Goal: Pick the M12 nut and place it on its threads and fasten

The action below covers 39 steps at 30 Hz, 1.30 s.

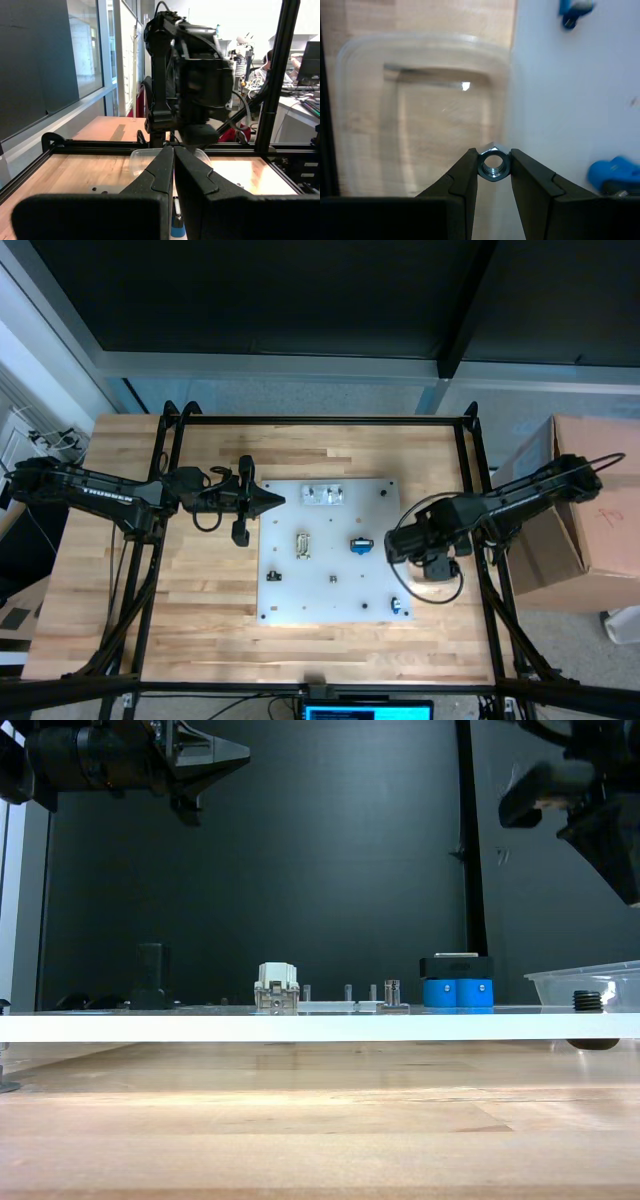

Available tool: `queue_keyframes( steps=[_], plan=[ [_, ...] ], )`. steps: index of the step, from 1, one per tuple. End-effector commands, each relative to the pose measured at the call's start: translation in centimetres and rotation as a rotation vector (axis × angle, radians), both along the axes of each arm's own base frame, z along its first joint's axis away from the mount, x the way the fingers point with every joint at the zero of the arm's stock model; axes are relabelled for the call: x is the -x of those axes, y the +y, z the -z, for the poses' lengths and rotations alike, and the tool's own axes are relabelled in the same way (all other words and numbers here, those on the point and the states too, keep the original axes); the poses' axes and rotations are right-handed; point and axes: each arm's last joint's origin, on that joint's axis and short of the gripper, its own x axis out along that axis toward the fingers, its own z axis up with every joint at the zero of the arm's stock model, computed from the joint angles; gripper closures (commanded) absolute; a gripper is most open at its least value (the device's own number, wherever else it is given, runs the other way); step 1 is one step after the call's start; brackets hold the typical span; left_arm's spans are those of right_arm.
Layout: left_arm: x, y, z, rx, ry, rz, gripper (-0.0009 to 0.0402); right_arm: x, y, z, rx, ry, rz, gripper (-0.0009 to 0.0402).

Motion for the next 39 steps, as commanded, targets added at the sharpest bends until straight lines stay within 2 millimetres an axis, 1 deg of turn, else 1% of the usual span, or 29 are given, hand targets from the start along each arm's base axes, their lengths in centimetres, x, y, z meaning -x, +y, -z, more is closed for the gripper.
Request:
queue_keyframes(
  steps=[1,7,11,14,18,27,32,39],
  plan=[
    [0.0,0.0,0.0,0.0,0.0,0.0,0.0393,-1.7,1.7,0.0,-0.006,-0.017,-0.011,0.0366],
    [0.0,0.0,0.0,0.0,0.0,0.0,0.0393,-4.9,4.9,0.1,-0.01,-0.03,-0.07,0.0366],
    [0.0,0.0,0.0,0.0,0.0,0.0,0.0393,-6.7,7.0,0.6,-0.009,-0.026,-0.105,0.0366],
    [0.0,0.0,0.0,0.0,0.0,0.0,0.0393,-7.9,8.2,1.1,-0.01,-0.028,-0.12,0.0366],
    [0.0,0.0,0.0,0.0,0.0,0.0,0.0393,-9.2,9.2,1.7,-0.011,-0.029,-0.13,0.0365],
    [0.0,0.0,0.0,0.0,0.0,0.0,0.0393,-11.4,10.6,3.2,-0.014,-0.03,-0.135,0.0366],
    [0.0,0.0,0.0,0.0,0.0,0.0,0.0393,-11.6,10.7,3.8,-0.011,-0.024,-0.135,0.0366],
    [0.0,0.0,0.0,0.0,0.0,0.0,0.0393,-11.7,10.7,4.0,-0.011,-0.026,-0.137,0.0365]
  ],
)
